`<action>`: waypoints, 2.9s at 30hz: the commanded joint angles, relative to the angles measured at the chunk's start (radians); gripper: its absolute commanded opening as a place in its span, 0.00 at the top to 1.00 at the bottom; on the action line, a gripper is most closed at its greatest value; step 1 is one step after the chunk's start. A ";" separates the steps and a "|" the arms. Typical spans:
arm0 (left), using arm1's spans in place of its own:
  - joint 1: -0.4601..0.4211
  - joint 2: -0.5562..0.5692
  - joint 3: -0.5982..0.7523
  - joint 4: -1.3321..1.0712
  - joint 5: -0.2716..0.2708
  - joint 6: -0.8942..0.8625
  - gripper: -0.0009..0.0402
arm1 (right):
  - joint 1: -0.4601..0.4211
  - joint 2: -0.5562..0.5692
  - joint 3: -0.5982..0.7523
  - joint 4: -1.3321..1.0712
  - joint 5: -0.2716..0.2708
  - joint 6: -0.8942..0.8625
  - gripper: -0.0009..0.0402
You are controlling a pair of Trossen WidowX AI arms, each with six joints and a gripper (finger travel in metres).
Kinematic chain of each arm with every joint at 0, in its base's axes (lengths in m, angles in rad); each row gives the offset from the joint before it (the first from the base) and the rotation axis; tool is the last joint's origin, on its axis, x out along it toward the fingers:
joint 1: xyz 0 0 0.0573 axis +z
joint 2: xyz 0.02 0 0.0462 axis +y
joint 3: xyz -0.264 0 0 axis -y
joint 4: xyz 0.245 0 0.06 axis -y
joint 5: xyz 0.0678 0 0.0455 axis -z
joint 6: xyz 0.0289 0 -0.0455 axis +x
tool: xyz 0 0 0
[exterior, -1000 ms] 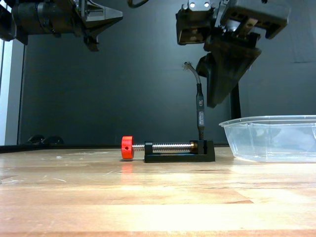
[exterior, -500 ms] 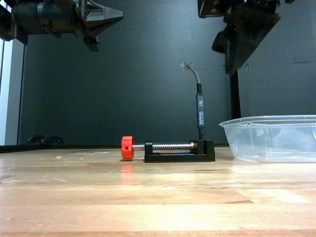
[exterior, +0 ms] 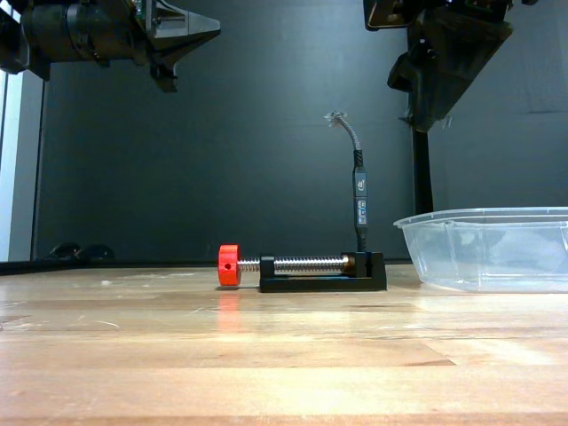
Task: Remove the USB-C connector from the USB-C receptacle and place in the container
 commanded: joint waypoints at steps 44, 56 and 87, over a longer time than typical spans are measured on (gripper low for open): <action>0.000 0.000 0.000 0.000 0.000 0.000 0.98 | -0.065 0.251 0.071 0.175 -0.019 -0.130 0.97; 0.000 0.000 0.000 0.000 0.000 0.000 0.98 | -0.065 0.248 0.121 0.127 -0.018 -0.130 0.98; 0.000 0.000 0.000 0.000 0.000 0.000 0.98 | 0.014 -0.069 -0.212 0.095 -0.018 0.033 0.98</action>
